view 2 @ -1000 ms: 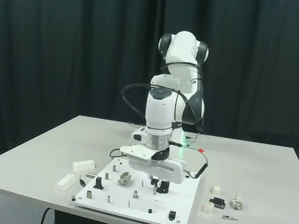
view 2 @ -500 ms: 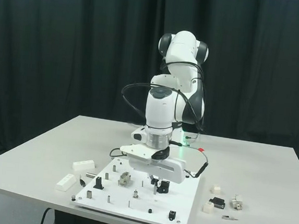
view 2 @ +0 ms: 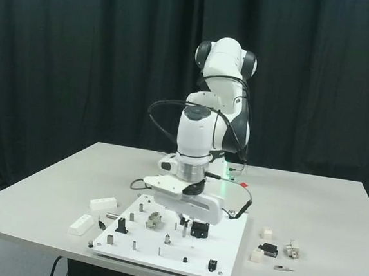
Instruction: Place square peg 2.
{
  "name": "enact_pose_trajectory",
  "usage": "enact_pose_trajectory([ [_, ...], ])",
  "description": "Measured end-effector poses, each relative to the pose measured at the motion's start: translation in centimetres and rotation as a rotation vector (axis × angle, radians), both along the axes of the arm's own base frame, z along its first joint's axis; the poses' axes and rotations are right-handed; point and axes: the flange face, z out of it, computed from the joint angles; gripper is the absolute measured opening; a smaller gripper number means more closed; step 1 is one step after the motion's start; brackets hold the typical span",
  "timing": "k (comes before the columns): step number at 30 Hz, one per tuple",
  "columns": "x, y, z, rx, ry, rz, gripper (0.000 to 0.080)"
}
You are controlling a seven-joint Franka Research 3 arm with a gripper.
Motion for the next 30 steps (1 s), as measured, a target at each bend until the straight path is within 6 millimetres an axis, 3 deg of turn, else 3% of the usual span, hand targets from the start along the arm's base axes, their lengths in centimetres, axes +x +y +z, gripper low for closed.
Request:
enact_pose_trajectory([
  [7,-0.1,-3.3,1.4,-0.079,0.020,0.007,0.0067],
  [18,-0.6,-10.6,4.0,-0.145,0.056,0.018,0.0067],
  [30,-1.6,-18.2,4.0,-0.118,0.088,0.041,0.0067],
])
